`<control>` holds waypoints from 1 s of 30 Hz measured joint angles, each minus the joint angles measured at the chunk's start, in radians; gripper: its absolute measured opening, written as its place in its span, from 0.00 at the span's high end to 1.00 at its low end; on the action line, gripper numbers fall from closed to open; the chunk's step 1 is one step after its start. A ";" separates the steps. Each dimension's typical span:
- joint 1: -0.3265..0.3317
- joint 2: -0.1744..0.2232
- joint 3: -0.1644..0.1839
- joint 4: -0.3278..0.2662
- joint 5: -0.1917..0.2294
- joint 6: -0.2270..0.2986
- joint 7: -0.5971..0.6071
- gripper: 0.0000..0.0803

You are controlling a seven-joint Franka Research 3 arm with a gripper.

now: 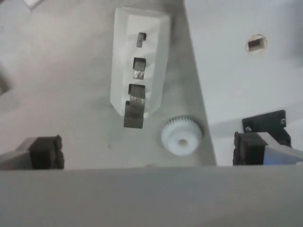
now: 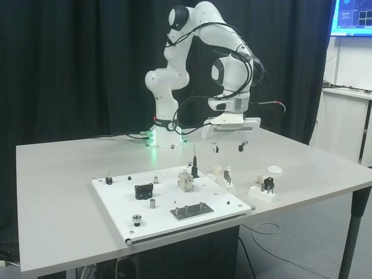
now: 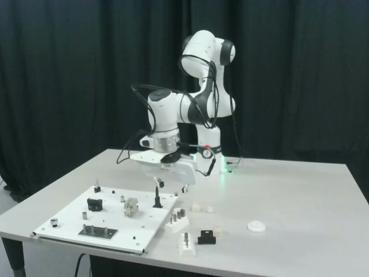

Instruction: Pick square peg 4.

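In the wrist view the end effector (image 1: 147, 153) hangs with its black fingers (image 1: 46, 152) set wide apart and nothing between them. Under it a white peg holder (image 1: 120, 71) lies on the grey counter (image 1: 57, 85), with three square pegs in a row of rising size; the largest peg (image 1: 135, 108) sits in the end slot, and a white gear (image 1: 181, 135) lies just beside that end, at about 4 o'clock from the peg. In the first room view the end effector (image 2: 228, 147) hovers above the holder (image 2: 226, 176), well clear of it, at 3 o'clock from the white board (image 2: 163, 200). In the second room view the end effector (image 3: 172, 186) is above the holder (image 3: 177, 222), which lies just beside the board's (image 3: 69, 225) edge.
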 joint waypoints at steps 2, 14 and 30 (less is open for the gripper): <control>0.002 -0.002 0.002 -0.012 0.002 0.014 0.007 0.00; 0.021 -0.006 0.020 -0.082 0.022 0.123 0.058 0.00; 0.036 -0.025 0.024 -0.175 0.032 0.234 0.110 0.00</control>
